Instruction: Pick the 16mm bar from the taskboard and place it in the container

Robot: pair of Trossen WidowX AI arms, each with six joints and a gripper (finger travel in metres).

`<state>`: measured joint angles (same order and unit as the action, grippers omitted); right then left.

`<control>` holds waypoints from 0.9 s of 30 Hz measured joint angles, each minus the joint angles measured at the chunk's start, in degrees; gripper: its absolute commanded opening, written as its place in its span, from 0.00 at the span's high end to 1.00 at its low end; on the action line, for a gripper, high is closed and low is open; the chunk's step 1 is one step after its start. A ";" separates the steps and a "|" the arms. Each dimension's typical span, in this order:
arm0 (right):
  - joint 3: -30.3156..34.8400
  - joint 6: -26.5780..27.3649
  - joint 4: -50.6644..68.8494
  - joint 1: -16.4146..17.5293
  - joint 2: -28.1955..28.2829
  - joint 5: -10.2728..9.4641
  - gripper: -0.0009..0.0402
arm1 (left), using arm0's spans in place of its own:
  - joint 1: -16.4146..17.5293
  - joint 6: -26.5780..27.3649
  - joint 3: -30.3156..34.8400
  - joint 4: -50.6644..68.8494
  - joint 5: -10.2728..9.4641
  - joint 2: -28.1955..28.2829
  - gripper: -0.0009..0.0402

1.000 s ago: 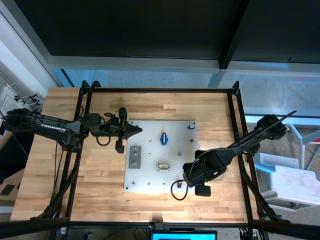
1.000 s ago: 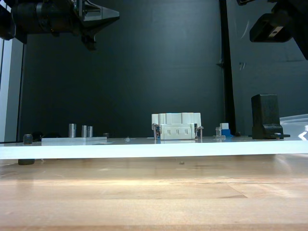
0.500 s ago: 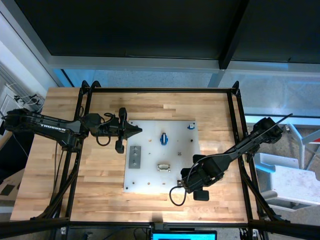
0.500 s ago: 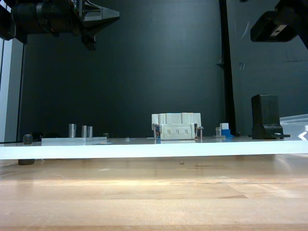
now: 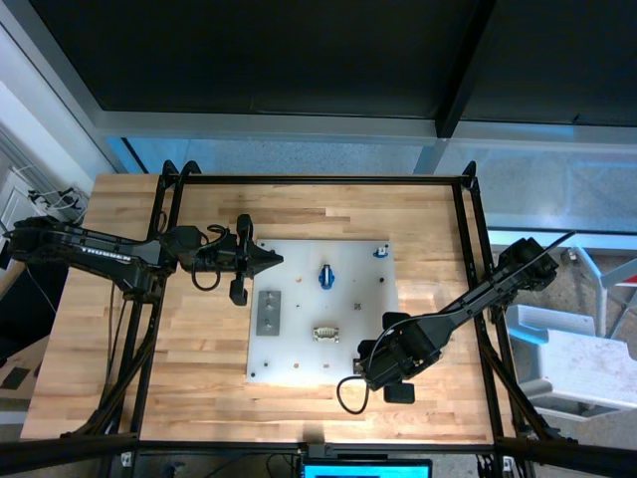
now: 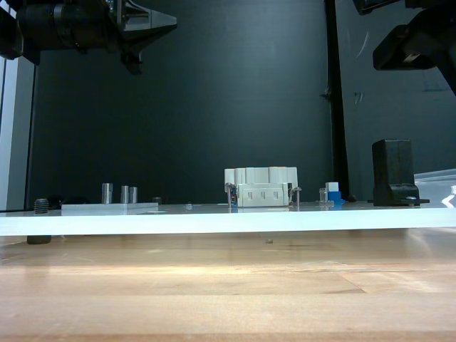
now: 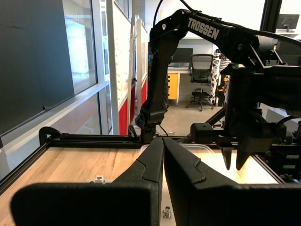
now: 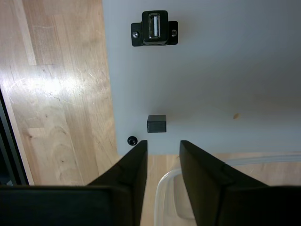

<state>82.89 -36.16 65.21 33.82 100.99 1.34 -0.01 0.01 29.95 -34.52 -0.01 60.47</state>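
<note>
The right gripper (image 5: 383, 368) hangs over the near right corner of the taskboard (image 5: 299, 349), pointing straight down. In its wrist view the right gripper (image 8: 163, 143) has the two fingers (image 8: 136, 165) parted with a narrow gap, and nothing is seen between them. Under the fingers lies the rounded rim of the clear container (image 8: 162, 181), which sits on the wooden table (image 5: 199, 398) just beside the edge of the board. A small black block (image 8: 156, 123) and a black socket (image 8: 154, 34) stand on the white surface further along, and a black screw head (image 8: 132, 140) marks the corner. The left gripper (image 5: 276, 259) is held high above the far left corner of the board, and its wrist view shows the left gripper (image 7: 163, 139) with the fingers pressed together and gripping nothing. On the board there are the grey metal block (image 5: 269, 311), the blue piece (image 5: 326, 276) and the silver connector (image 5: 325, 334). In the low view three small round metal pegs (image 6: 107, 192) stand upright on the grey block. The 16mm bar cannot be picked out with certainty; it is not possible to tell if it is one of these pegs
</note>
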 measured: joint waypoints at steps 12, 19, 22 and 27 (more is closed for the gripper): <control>-1.62 0.00 -1.97 0.42 0.11 0.70 0.50 | 0.00 0.00 -0.02 0.00 0.00 0.00 0.98; -3.72 0.07 -4.68 0.72 0.11 0.70 0.49 | 0.00 0.00 -0.02 -0.02 0.00 0.02 0.98; -5.09 0.37 -6.01 0.72 0.11 0.72 0.49 | 0.00 0.00 -0.02 -0.02 0.00 0.00 0.98; -6.29 0.72 -7.13 0.72 0.11 1.40 0.49 | 0.00 0.00 -0.02 0.00 0.00 0.02 0.98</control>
<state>76.60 -35.44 58.08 34.54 101.10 2.74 -0.01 0.01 29.93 -34.52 -0.01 60.49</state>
